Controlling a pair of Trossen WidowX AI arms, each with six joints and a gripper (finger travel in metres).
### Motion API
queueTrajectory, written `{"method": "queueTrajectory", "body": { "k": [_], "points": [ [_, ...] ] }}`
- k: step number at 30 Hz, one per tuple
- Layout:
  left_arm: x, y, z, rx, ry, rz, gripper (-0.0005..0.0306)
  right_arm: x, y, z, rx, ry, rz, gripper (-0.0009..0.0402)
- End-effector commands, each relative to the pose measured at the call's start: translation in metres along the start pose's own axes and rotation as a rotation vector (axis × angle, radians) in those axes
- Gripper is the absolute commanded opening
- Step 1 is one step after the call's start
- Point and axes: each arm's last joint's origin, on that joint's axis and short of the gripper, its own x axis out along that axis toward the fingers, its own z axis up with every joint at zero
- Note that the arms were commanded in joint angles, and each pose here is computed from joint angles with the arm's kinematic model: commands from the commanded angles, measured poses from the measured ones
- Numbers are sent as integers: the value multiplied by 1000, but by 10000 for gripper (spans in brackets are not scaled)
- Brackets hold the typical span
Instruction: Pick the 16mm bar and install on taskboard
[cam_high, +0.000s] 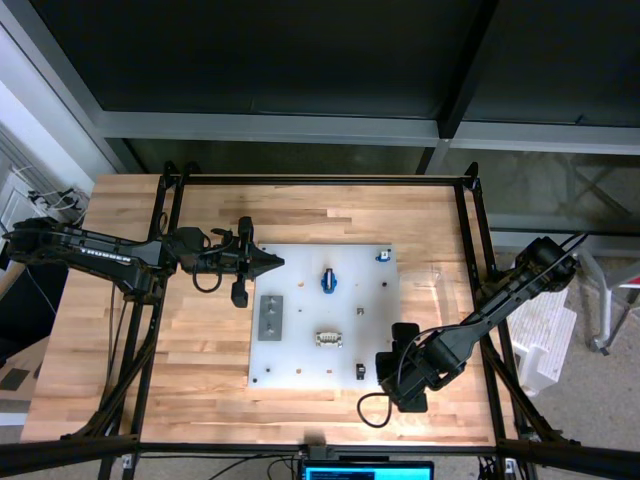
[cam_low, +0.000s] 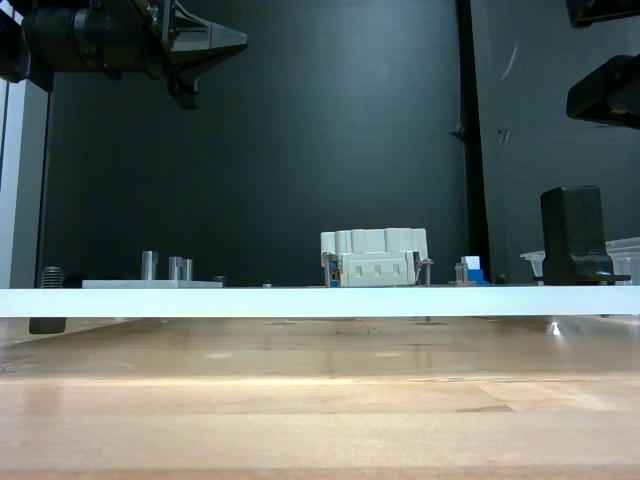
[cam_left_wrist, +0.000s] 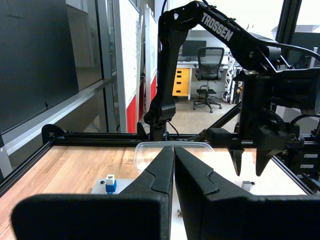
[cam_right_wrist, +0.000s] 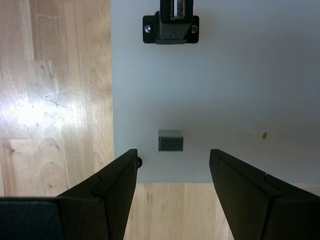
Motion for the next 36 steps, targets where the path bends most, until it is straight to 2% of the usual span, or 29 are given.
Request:
{"method": "queueTrajectory", "body": {
  "k": [1, 5, 8, 11, 15, 18, 21, 31, 36],
  "points": [
    [0, 0, 0, 0, 0, 0, 0, 0, 0, 0, 1, -1, 3, 200],
    [0, 0, 0, 0, 0, 0, 0, -5, 0, 0, 1, -7, 18, 199],
    [0, 0, 0, 0, 0, 0, 0, -14, -3, 0, -1, -33, 34, 194],
    [0, 0, 0, 0, 0, 0, 0, -28, -11, 1, -5, -67, 54, 184],
    [0, 0, 0, 0, 0, 0, 0, -47, -28, 4, 15, -134, 65, 163],
    [0, 0, 0, 0, 0, 0, 0, -61, -44, 6, 27, -199, 45, 143],
    [0, 0, 0, 0, 0, 0, 0, -73, -58, 8, 26, -248, 39, 116],
    [0, 0, 0, 0, 0, 0, 0, -113, -112, 12, 34, -451, -7, 3],
    [0, 0, 0, 0, 0, 0, 0, -125, -127, 14, -2, -539, -29, 3]
  ]
}}
